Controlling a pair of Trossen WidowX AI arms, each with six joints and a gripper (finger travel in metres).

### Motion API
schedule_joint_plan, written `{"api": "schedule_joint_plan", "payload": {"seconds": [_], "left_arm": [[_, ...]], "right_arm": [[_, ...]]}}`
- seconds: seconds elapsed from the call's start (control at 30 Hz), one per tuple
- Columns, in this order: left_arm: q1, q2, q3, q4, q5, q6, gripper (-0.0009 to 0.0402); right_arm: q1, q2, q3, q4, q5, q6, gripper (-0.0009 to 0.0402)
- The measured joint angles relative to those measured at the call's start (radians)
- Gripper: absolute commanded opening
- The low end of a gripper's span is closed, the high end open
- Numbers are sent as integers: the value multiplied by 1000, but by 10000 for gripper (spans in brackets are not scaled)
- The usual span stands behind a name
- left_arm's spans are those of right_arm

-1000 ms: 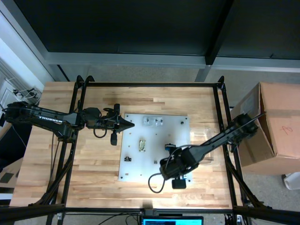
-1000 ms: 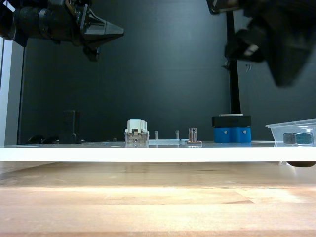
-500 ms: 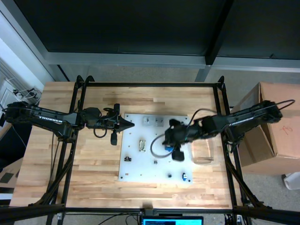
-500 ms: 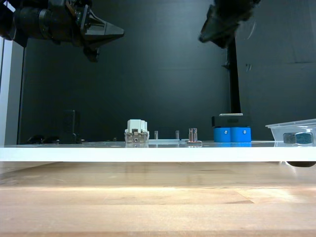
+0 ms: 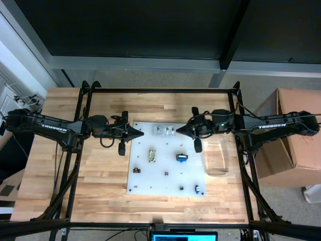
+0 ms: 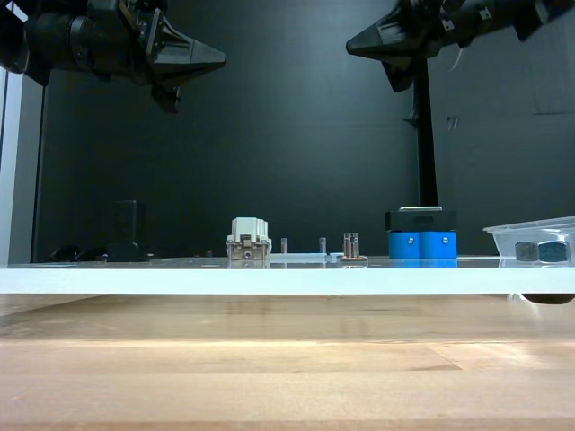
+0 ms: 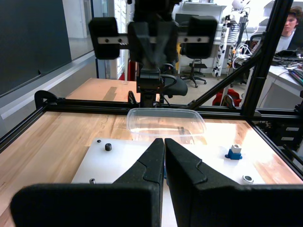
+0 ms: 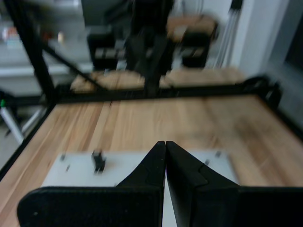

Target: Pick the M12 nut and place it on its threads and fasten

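Note:
The small silver nut (image 5: 198, 189) sits on its stud at the near right edge of the white board (image 5: 150, 176). In the low view the nut (image 6: 542, 251) rests low against the board with no ribs showing beneath it. No gripper touches it. My right gripper (image 5: 176, 129) hangs high over the board's far right part, pointing left, shut with nothing between its fingers (image 8: 165, 143). My left gripper (image 5: 142, 133) hovers high at the board's left edge, pointing right, also shut and empty (image 7: 164, 142).
A clear tray (image 5: 215, 173) lies right of the board, and the high view shows nothing inside it. A blue block (image 5: 181, 157) and a white connector (image 5: 151, 155) stand mid-board. A cardboard box (image 5: 293, 130) sits beyond the table's right edge.
My right arm lifted off the nut's corner at the board's near right edge and swung back to the far right. The nut stayed on its stud. The left arm has not moved.

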Motion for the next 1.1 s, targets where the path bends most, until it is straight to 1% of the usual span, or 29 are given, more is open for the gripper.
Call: {"api": "schedule_joint_plan", "payload": {"seconds": [0.17, 0.4, 0.57, 1.1], "left_arm": [[0, 0, 0, 0, 0, 0, 0], [0, 0, 0, 0, 0, 0, 0], [0, 0, 0, 0, 0, 0, 0], [0, 0, 0, 0, 0, 0, 0]], "right_arm": [[-13, -63, -105, 163, 0, -8, 0], [-13, -80, -217, 367, 1, 14, 0], [-14, -80, -253, 380, 16, 32, 0], [-13, -80, -266, 380, 16, 34, 0]]}}
